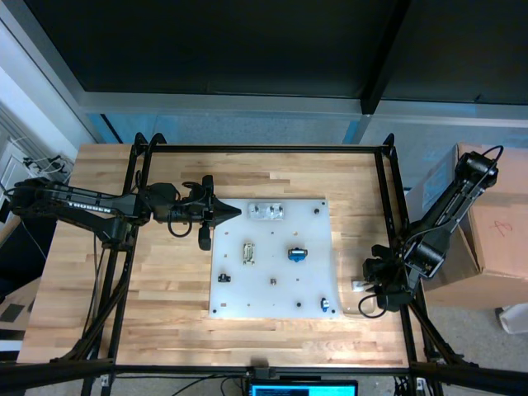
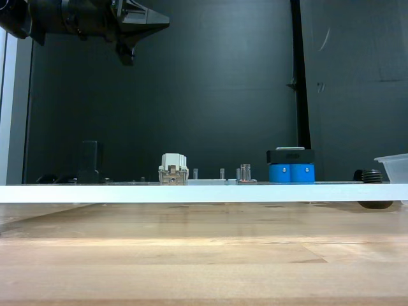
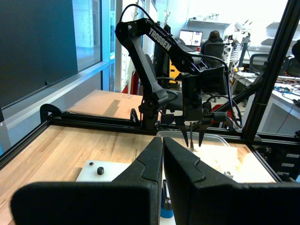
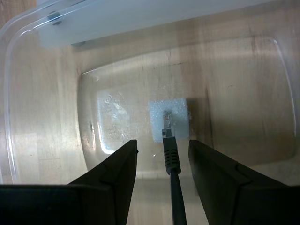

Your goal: Pick the RJ45 connector and install on the taskboard

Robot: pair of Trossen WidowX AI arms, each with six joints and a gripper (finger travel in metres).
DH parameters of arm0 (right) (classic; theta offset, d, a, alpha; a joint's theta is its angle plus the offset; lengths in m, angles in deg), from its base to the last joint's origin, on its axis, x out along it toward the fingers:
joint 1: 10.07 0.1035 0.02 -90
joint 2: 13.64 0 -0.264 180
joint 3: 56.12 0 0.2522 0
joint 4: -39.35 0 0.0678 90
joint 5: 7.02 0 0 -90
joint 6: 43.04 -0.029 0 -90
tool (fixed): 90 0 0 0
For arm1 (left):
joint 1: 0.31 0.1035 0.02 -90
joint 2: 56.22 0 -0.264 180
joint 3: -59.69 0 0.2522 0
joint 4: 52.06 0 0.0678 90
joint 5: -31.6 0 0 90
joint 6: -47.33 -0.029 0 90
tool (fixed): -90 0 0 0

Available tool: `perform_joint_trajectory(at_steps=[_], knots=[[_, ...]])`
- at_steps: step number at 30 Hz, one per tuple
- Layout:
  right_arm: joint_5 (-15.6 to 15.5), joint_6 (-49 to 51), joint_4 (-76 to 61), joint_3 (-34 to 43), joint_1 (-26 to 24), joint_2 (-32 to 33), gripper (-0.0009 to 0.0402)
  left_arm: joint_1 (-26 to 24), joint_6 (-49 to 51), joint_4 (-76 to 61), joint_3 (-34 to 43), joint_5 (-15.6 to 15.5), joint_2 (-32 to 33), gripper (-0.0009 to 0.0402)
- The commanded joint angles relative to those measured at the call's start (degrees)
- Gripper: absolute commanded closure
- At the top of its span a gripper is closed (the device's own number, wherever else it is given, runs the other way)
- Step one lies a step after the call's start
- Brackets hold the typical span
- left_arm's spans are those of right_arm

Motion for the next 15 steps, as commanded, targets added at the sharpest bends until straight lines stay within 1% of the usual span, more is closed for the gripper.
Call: perform_joint_trajectory(at_steps=[1,9,14,15], knots=[[-0.15,-0.02,-0.02,-0.33,0.02,0.02,0.0262,0.02,0.00,0.00,0.02,0.00,0.00,0.0393],[-0.48,0.04,-0.13,-0.70,0.00,0.02,0.0326,0.00,0.00,0.00,0.02,0.00,0.00,0.0393],[-0.50,0.24,-0.11,-0.28,0.00,0.02,0.0398,0.00,0.00,0.00,0.02,0.00,0.00,0.0393],[-0.48,0.26,-0.26,0.09,-0.02,0.02,0.0393,0.02,0.00,0.00,0.02,0.00,0.00,0.0392]])
